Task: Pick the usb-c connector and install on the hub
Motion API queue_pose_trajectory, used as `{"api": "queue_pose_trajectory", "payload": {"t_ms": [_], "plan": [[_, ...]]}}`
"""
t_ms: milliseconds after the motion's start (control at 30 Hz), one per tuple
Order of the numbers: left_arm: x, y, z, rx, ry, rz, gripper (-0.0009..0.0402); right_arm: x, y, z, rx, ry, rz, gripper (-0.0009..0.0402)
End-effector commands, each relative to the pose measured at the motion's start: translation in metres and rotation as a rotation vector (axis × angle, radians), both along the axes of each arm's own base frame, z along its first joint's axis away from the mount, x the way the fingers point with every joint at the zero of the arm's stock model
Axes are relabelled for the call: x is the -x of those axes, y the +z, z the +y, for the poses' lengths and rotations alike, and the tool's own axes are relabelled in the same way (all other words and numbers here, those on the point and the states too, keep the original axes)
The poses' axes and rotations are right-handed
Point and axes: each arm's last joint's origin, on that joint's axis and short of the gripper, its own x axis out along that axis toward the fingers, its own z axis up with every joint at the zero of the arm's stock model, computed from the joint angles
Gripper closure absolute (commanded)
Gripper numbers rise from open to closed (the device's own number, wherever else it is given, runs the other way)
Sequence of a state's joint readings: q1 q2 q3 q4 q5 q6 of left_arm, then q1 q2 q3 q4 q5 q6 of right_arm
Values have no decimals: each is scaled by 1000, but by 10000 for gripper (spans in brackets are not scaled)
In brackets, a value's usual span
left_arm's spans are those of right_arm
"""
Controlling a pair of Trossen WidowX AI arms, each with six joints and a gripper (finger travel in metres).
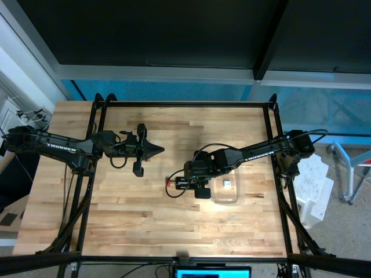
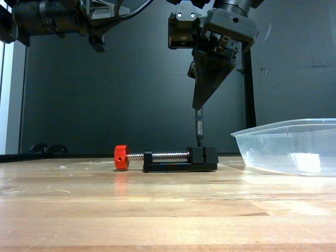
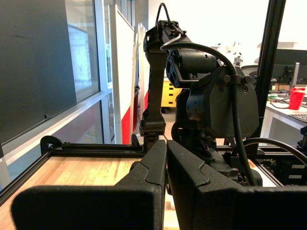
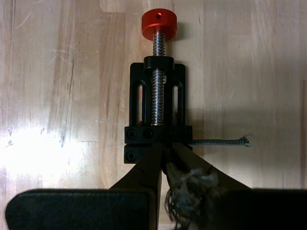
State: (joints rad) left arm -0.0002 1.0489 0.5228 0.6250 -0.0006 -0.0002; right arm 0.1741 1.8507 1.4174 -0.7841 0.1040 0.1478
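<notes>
right gripper [image 2: 198, 106] pinches usb-c connector [image 2: 199, 127] upright over clamp [image 2: 181, 159]; left gripper [image 1: 159, 150] (closed, empty) hovers apart

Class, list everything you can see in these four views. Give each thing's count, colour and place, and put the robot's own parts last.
table: one, pale wood, under everything.
clamp: one, black with a red knob, on the table near its middle.
connector: one, dark, gripped upright, lower end at the clamp's block; whether it is seated cannot be told.
cord: one, grey, braided, lying on the table beside the clamp.
tub: one, clear plastic, on the table right of the clamp.
white item: one, small, inside the tub.
left gripper: one, black, shut, empty, above the table's left half.
right gripper: one, black, shut on the connector, above the clamp.
</notes>
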Motion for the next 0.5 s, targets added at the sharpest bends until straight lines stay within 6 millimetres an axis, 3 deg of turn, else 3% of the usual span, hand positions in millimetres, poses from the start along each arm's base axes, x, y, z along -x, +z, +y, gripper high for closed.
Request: {"api": "queue_pose_trajectory", "payload": {"t_ms": [33, 333, 500], "plan": [[0, 0, 0, 0, 0, 0, 393, 0, 1, 0, -1, 0, -7, 393], [0, 0, 0, 0, 0, 0, 393, 0, 11, 0, -8, 1, -43, 392], [0, 0, 0, 0, 0, 0, 393, 0, 14, 0, -10, 2, -59, 348]]}}
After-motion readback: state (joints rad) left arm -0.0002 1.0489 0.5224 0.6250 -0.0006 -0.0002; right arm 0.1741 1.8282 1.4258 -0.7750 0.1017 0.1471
